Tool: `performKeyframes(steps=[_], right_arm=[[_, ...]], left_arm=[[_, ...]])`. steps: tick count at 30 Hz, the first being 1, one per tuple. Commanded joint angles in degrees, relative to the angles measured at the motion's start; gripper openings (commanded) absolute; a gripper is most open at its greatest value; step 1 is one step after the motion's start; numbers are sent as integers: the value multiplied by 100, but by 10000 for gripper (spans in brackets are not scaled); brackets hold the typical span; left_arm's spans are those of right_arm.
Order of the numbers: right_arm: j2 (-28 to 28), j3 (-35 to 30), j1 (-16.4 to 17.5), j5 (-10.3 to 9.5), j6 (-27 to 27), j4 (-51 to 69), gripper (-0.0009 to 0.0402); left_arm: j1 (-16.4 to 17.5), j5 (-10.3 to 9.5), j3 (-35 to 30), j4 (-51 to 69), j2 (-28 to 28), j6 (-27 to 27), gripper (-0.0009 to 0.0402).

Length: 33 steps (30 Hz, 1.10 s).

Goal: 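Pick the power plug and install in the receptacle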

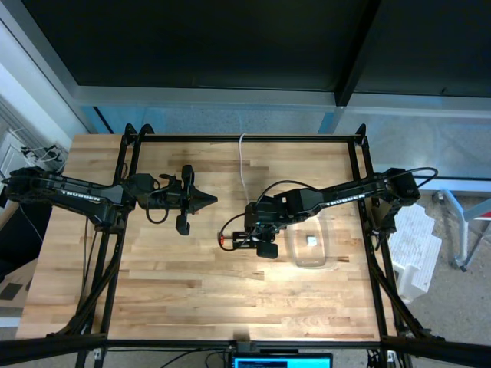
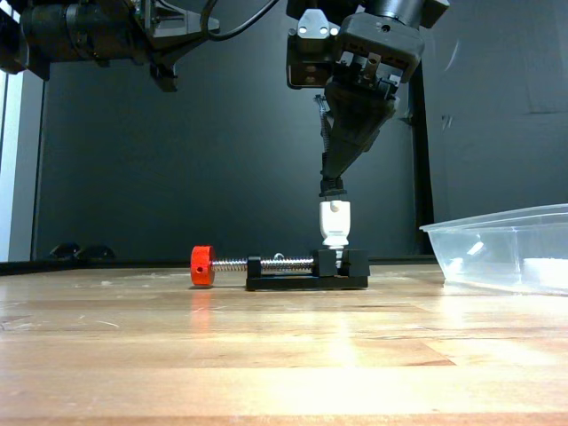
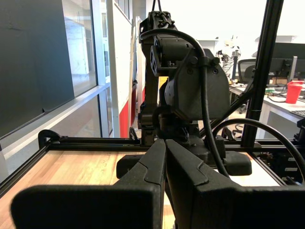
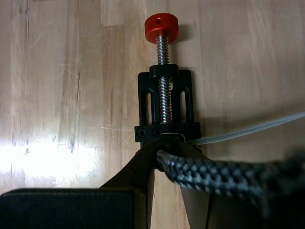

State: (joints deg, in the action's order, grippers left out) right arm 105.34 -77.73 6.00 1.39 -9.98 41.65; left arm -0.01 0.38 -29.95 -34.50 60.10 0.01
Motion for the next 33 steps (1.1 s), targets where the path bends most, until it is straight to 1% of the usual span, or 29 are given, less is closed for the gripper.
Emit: performKeyframes(steps=[1, 5, 11, 13, 14, 15, 21, 26, 33], right_arm=[[39, 201, -2, 46, -11, 101, 0], [-87, 476, 2, 55, -26, -282, 0], [-166, 551, 2, 66, -17, -319, 0], [-203, 597, 2, 133, -7, -332, 0], [-258, 638, 4, 203, -7, -334, 0], [-275, 682, 2, 210, -7, -356, 0], [-400, 879, 4, 208, -22, -450, 0], [-400, 935, 22, 203, -7, -671, 0], [-452, 938, 57, 205, -4, -682, 0]], left_arm=[[0, 2, 0, -2, 2, -2, 0], [2, 2, 0, -2, 2, -2, 0], [0, 2, 0, -2, 2, -2, 0], [0, 2, 0, -4, 2, -2, 0], [0, 2, 0, -4, 2, -2, 0], [2, 2, 0, -4, 2, 0, 0], [0, 2, 0, -4, 2, -2, 0], [0, 2, 0, -2, 2, -2, 0], [0, 2, 0, -2, 2, 0, 0]])
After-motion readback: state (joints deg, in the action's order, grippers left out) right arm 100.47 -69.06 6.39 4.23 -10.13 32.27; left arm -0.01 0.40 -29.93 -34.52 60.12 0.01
